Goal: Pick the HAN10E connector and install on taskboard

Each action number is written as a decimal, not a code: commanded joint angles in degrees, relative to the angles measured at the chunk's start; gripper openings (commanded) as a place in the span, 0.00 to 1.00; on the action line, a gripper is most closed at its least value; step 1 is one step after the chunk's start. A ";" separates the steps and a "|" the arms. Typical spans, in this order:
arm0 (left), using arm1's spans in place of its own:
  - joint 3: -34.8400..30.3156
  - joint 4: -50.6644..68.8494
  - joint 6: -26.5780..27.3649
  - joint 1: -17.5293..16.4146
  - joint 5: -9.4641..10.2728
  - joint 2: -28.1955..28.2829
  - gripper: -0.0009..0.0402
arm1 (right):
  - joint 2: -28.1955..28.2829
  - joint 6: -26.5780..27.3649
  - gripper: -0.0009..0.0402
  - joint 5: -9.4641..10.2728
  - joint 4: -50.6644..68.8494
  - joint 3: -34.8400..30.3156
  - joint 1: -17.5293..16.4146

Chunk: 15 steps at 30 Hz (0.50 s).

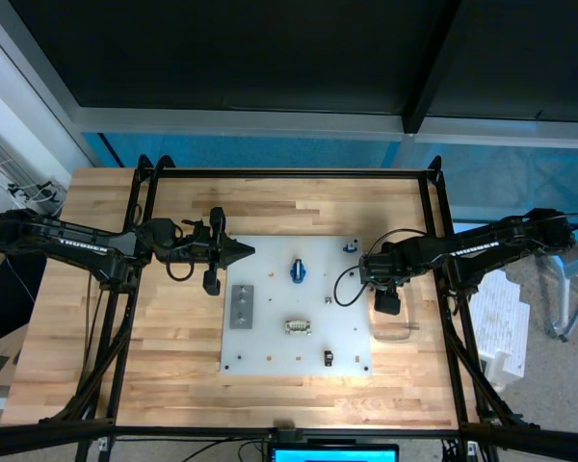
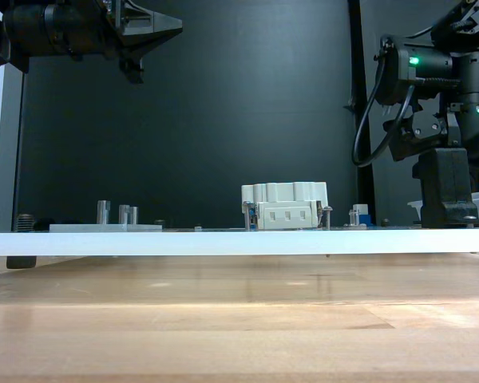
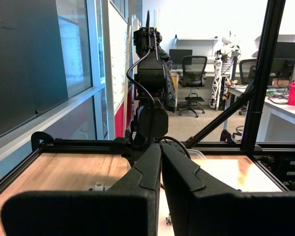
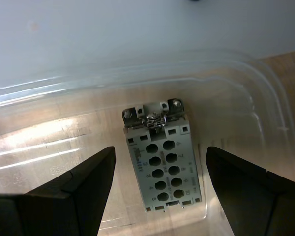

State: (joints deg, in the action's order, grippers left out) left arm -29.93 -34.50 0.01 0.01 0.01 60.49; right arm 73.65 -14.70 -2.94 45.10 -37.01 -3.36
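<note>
Right wrist view: the right hand (image 4: 160, 164) hangs released over a clear plastic tray (image 4: 88, 73), its two dark fingers (image 4: 83, 182) spread wide on either side of the HAN10E connector (image 4: 161, 155). The light-grey connector lies flat on the tray floor with its two rows of round contact holes facing up. It sits between the fingers, and a gap shows on each side.

From the high view, the tray (image 1: 401, 334) rests on the wooden worktop (image 1: 125, 366) at the 3 o'clock edge of the white taskboard (image 1: 270, 337), with the right hand (image 1: 387, 302) directly above it. The board carries a grey block (image 1: 242, 306) toward 9 o'clock, a blue knob (image 1: 298, 270) toward 12 o'clock and a beige socket (image 1: 299, 328) toward 6 o'clock.

The left hand (image 1: 239, 252) is clenched on nothing, its tips pressed together, and hovers over the board's 10 o'clock corner, pointing across toward 3 o'clock.

In the low view the left hand (image 2: 164, 25) rides well above the board, while the right hand (image 2: 445, 191) hangs down close to board level at the 3 o'clock side, well apart from the socket (image 2: 286, 206).
</note>
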 commanded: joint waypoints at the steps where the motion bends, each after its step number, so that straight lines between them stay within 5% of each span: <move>1: -0.02 0.00 -0.02 0.00 0.00 0.00 0.02 | 0.02 -0.20 0.64 0.00 -0.33 0.37 -0.02; 15: -0.02 0.00 -0.02 0.00 0.00 0.00 0.02 | 0.02 -0.39 0.45 -0.02 -0.76 0.57 -0.02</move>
State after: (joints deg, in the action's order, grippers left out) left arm -29.95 -34.50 0.01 0.01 0.01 60.49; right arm 73.65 -15.11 -2.92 44.34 -36.42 -3.38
